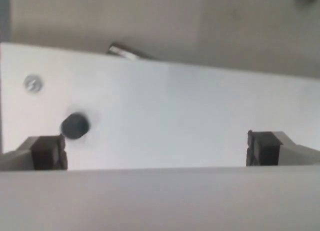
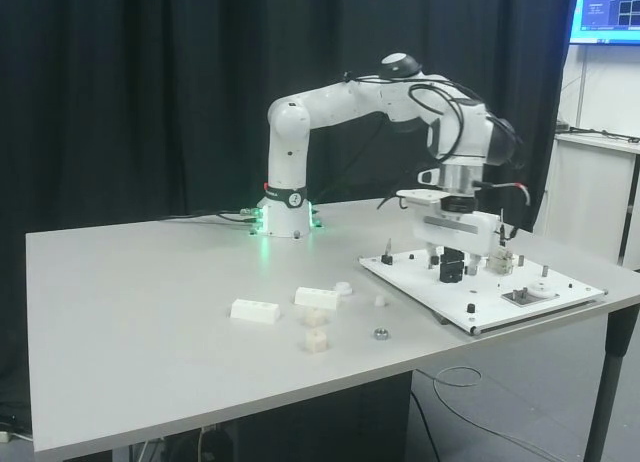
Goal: Remove large gear.
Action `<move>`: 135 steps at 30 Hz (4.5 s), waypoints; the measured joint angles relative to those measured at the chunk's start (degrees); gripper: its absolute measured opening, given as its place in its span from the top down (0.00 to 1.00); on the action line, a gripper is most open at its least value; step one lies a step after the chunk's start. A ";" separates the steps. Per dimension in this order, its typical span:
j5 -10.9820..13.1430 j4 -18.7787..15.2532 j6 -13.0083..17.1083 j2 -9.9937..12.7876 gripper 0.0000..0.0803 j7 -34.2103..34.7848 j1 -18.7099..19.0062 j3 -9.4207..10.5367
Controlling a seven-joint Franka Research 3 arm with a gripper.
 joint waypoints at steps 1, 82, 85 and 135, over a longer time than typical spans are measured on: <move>-0.22 0.76 -0.04 0.01 0.00 0.56 -0.25 0.21; -11.13 31.61 -1.48 1.17 0.00 27.57 -7.99 15.46; -11.39 31.61 -1.47 1.21 0.00 27.57 -7.99 15.49; -12.02 35.43 -0.59 1.36 0.53 25.35 -11.42 16.85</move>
